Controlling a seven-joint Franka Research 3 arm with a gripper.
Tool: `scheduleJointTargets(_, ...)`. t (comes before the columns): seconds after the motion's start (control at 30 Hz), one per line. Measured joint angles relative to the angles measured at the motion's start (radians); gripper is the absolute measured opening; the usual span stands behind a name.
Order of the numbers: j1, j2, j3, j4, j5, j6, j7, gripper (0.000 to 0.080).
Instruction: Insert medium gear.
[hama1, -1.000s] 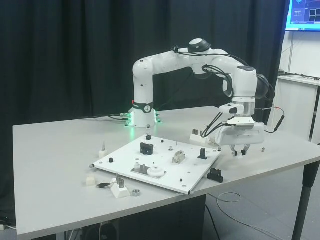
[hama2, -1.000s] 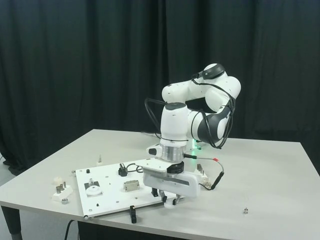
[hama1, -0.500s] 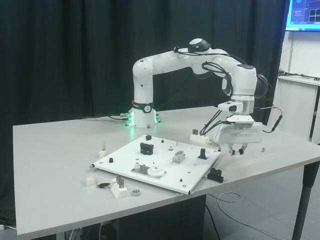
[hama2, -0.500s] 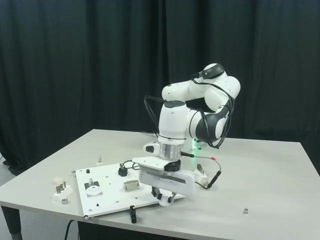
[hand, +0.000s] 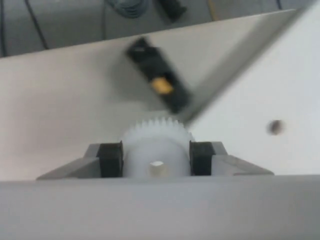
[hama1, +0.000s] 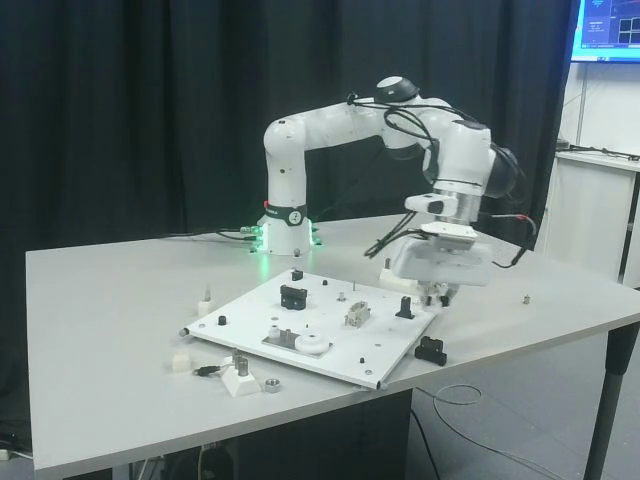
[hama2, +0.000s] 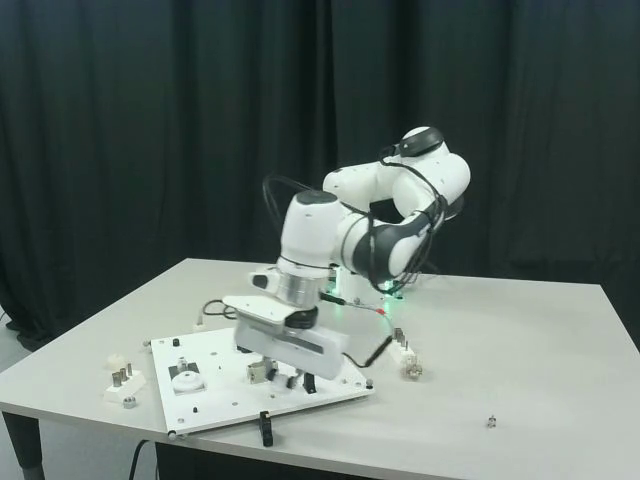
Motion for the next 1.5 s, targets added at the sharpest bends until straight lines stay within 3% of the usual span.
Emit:
scheduleJointTargets(0.57, -0.093, 0.0, -0.047, -0.087, 0.013, -0.019, -0.185, 0.028)
scheduleJointTargets(1.0, -0.184, 0.014, -0.064, -0.137, 0.089, -0.047, -0.342, 0.028)
scheduleJointTargets(1.5, -0.285, 0.028, -0.046, -0.143, 0.164, -0.051, -0.479, 0.028)
